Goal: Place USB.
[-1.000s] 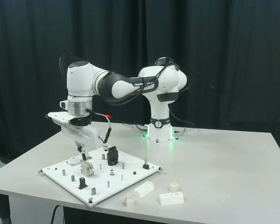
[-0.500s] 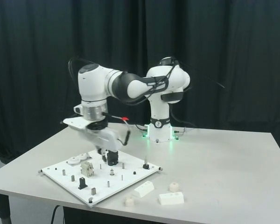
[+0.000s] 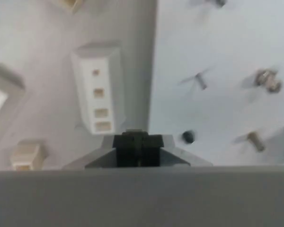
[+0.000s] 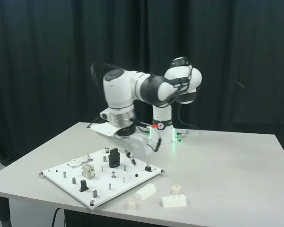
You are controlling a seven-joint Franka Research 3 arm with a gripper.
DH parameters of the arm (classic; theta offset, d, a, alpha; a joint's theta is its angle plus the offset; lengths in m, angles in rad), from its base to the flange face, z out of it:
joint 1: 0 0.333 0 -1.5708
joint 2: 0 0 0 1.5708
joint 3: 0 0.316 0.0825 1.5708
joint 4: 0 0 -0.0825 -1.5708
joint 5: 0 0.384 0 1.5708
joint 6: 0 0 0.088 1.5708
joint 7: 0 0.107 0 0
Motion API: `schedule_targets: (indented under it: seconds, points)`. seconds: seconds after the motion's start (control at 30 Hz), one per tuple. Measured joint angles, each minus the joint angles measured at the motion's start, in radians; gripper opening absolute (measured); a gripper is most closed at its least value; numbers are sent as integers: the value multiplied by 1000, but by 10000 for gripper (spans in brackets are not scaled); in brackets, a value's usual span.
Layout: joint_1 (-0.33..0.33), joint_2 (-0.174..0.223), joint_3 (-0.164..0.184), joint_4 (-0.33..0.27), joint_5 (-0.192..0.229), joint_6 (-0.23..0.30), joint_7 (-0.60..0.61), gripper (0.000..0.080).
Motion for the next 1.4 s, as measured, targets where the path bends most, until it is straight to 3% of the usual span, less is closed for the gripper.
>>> schedule_targets:
  seconds: [0.3, 0.6, 1.03, 1.4]
  points:
    - [140, -1, -4, -110, -28, 4, 52, 26]
    - [271, -11, -7, -226, -56, 54, 87, 26]
    - [435, -13, -10, -395, -51, 128, 121, 26]
    - [566, -25, 3, -522, -31, 232, 120, 26]
